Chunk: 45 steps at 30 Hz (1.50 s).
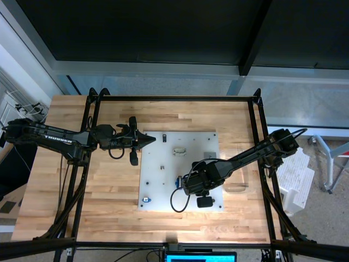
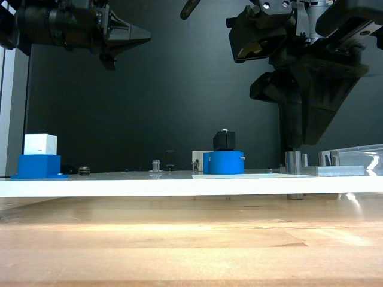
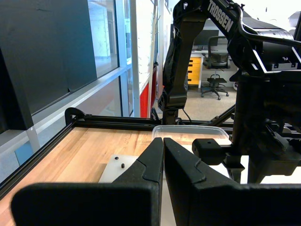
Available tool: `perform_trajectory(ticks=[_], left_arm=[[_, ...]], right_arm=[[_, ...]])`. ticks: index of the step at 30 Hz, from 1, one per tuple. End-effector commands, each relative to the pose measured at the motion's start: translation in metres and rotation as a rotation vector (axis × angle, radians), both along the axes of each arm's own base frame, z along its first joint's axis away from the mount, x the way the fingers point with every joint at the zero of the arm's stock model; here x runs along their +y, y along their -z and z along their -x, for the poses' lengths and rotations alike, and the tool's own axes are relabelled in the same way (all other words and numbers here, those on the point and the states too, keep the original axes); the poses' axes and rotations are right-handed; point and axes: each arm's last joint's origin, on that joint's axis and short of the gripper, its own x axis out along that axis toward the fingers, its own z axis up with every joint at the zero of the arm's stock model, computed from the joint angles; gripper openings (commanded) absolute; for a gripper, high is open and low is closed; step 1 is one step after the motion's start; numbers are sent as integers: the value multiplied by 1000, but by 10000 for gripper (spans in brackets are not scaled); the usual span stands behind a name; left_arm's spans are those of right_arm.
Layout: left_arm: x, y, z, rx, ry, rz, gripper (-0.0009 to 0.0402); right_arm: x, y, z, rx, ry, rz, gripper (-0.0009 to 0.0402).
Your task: Remove the 16mm cylinder and place in the container
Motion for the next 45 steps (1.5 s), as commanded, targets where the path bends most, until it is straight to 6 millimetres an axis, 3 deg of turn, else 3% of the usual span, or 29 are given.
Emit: perform_trajectory(ticks=[1,13,20,45], left_arm=[[0,0,0,0,0,0,0],[0,0,0,0,0,0,0],[0,0,0,0,0,0,0],[0,0,0,0,0,0,0]], right_arm=[[0,0,0,-4,2,5,74],[0,7,2,-3,3,6,-2],[-1,15,4,-2,7,4,0],[0,16,5,1,21,2,0]])
